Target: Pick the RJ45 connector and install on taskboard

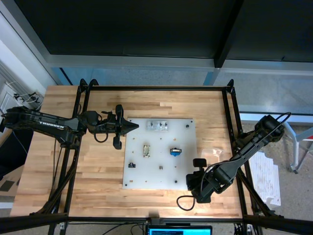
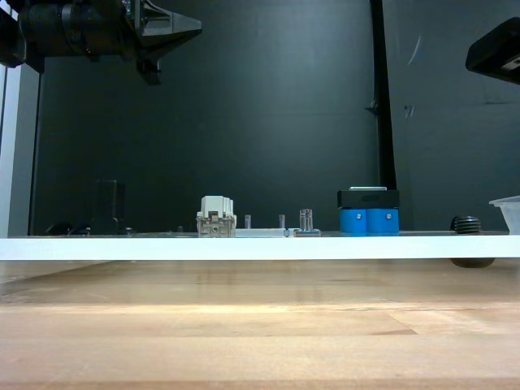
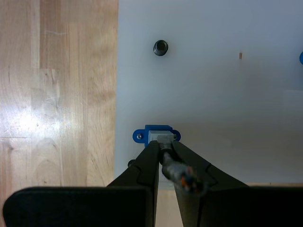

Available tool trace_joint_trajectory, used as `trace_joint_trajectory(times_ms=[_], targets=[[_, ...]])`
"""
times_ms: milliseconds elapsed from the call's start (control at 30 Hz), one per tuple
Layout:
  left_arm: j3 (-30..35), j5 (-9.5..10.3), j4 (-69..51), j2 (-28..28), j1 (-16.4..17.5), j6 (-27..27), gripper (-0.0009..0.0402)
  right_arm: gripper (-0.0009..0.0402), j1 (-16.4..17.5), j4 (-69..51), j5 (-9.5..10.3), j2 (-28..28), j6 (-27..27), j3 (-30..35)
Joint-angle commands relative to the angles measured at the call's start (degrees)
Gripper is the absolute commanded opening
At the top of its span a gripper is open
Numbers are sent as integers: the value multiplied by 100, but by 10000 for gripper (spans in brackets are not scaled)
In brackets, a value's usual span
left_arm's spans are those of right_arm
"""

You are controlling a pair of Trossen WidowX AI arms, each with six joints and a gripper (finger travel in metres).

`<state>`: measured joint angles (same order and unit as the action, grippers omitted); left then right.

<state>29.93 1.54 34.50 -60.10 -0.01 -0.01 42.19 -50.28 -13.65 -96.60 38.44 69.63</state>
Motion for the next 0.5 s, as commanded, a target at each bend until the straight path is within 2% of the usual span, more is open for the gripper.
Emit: trace_joint_trajectory(times_ms=[33, 500], targets=[[2, 0, 2, -2, 2, 0, 0, 0, -2, 55, 37, -28, 7, -79], [2, 0, 2, -2, 2, 2, 0, 0, -4, 74, 79, -13, 11, -111]])
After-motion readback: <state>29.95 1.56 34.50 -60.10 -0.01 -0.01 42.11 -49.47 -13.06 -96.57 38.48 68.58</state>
